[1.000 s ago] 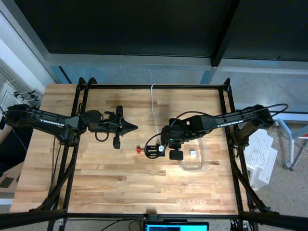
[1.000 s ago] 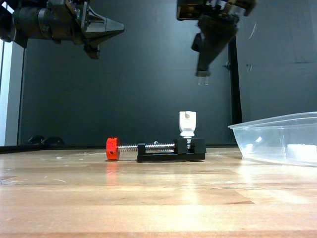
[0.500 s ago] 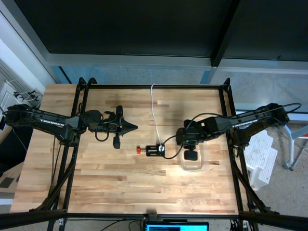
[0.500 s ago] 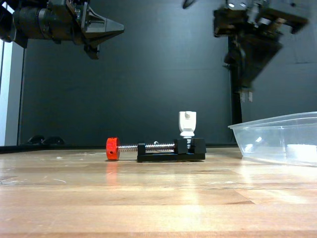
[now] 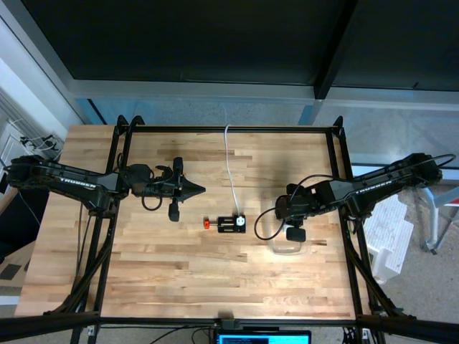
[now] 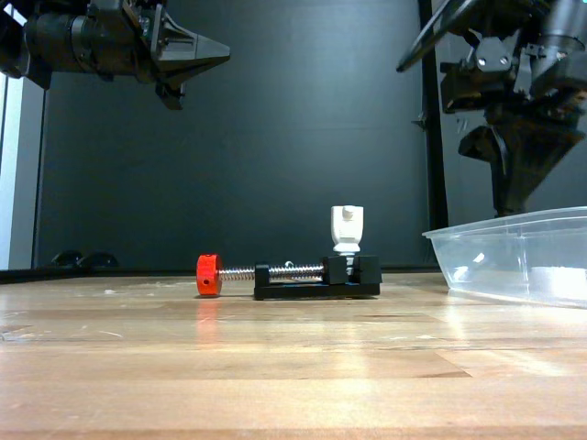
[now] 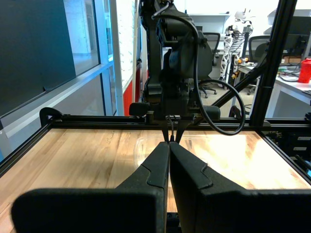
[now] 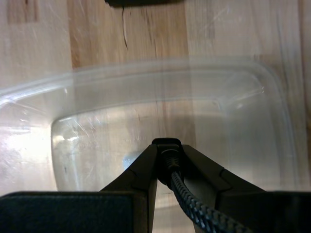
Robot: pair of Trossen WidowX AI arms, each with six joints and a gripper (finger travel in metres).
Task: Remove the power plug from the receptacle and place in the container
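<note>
My right gripper (image 8: 166, 148) is shut on the small black power plug (image 8: 166, 144), and a braided black cable runs back from it. The pair hang just above the bottom of the clear container (image 8: 146, 73). From above, the right gripper (image 5: 291, 226) sits over the container (image 5: 287, 247) at the table's right. In the low view its tip (image 6: 510, 203) dips behind the tub's rim (image 6: 514, 229), hiding the plug. The white receptacle (image 5: 240, 221) (image 6: 347, 226) stands upright in the vise, left of the container. My left gripper (image 5: 195, 190) (image 7: 169, 145) is shut on nothing, raised over the left half.
A black mini vise (image 6: 316, 278) with a red knob (image 6: 208, 275) holds the receptacle at the table's middle. The receptacle's white cord (image 5: 230, 161) runs to the far edge. A black frame (image 5: 229, 130) borders the wooden table.
My right gripper has carried the plug rightward from above the vise to over the container and lowered it inside. The left arm has not moved.
</note>
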